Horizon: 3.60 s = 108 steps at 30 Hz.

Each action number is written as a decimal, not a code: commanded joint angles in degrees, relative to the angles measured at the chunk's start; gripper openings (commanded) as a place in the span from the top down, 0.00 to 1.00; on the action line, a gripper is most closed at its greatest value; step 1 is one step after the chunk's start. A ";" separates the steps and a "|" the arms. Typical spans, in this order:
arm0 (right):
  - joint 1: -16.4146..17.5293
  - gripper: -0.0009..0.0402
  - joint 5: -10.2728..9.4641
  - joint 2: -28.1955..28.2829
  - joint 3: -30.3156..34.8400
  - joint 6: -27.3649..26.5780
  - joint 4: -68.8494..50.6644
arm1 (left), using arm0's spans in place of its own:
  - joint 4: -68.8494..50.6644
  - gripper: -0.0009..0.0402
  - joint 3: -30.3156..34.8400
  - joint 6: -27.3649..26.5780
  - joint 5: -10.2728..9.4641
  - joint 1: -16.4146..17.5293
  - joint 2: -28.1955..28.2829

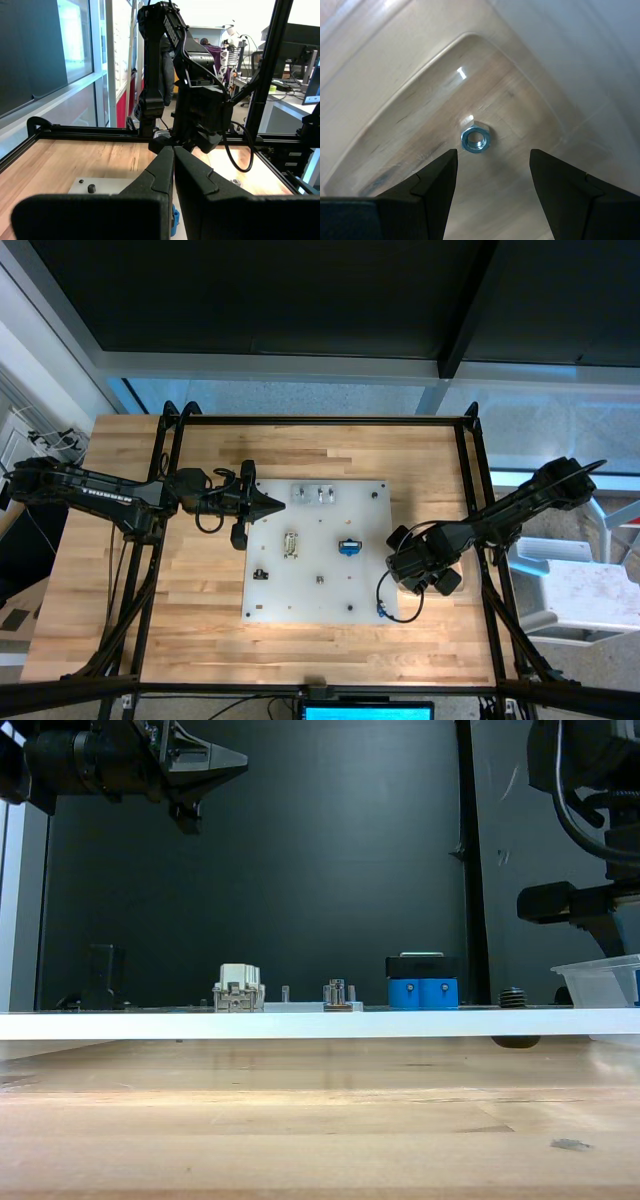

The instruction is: Pick the M12 fastener and fasten on the M12 threads

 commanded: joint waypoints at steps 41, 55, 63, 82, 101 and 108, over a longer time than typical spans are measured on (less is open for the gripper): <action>1.27 0.56 -1.40 1.79 -4.52 1.77 7.02 | 0.02 0.98 0.00 0.02 0.02 0.02 0.02; 1.27 0.79 -1.42 1.79 -4.52 1.77 7.39 | 0.02 0.98 0.00 0.02 0.02 0.02 0.02; 1.27 0.92 -1.40 1.75 -4.52 1.77 7.48 | 0.02 0.98 0.00 0.02 0.02 0.02 0.02; 1.20 0.97 -1.29 -0.50 14.14 -19.58 -13.75 | 0.02 0.98 0.00 0.02 0.02 0.02 0.02; 1.20 0.97 -1.14 20.59 42.03 -30.73 -19.82 | 0.02 0.98 0.00 0.02 0.02 0.02 0.02; 1.42 0.97 -1.40 27.47 49.20 -33.29 -19.17 | 0.02 0.98 0.00 0.02 0.02 0.00 0.02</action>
